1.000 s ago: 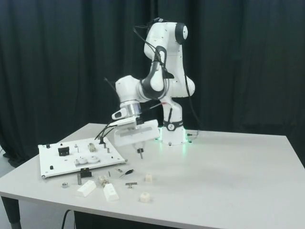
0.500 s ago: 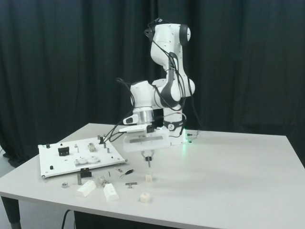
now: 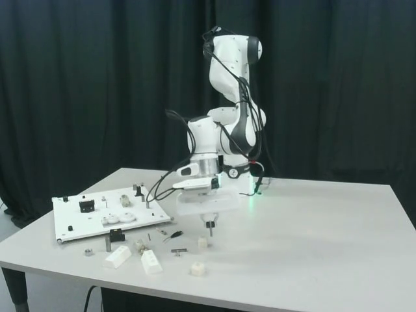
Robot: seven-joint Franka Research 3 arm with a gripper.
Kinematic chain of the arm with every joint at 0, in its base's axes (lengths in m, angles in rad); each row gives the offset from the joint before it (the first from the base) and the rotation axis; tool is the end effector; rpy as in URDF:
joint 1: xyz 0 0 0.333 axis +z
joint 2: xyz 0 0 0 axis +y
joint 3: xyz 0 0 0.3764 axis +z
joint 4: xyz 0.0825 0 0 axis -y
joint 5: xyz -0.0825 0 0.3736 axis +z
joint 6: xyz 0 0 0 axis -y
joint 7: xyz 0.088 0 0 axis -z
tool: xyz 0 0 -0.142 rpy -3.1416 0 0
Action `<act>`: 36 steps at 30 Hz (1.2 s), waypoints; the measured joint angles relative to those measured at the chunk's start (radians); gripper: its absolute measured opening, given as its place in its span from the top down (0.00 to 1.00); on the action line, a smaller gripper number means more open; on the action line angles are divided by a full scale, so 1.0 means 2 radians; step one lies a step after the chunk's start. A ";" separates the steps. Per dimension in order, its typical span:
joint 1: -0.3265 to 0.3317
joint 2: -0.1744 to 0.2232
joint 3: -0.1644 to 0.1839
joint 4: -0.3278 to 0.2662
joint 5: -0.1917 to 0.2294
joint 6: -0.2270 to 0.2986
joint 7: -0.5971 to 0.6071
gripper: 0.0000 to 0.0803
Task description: Place round peg 2.
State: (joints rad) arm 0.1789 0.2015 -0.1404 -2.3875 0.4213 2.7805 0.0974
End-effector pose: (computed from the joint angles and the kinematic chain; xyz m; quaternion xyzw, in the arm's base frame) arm 0.5337 0.0076 0.2879 -0.9689 0.2135 -0.0914 0.0853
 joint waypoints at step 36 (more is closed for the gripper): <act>0.023 0.058 0.000 0.037 -0.115 -0.007 0.047 0.91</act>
State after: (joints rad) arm 0.2247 0.3173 -0.1409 -2.3144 0.1917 2.7664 0.1923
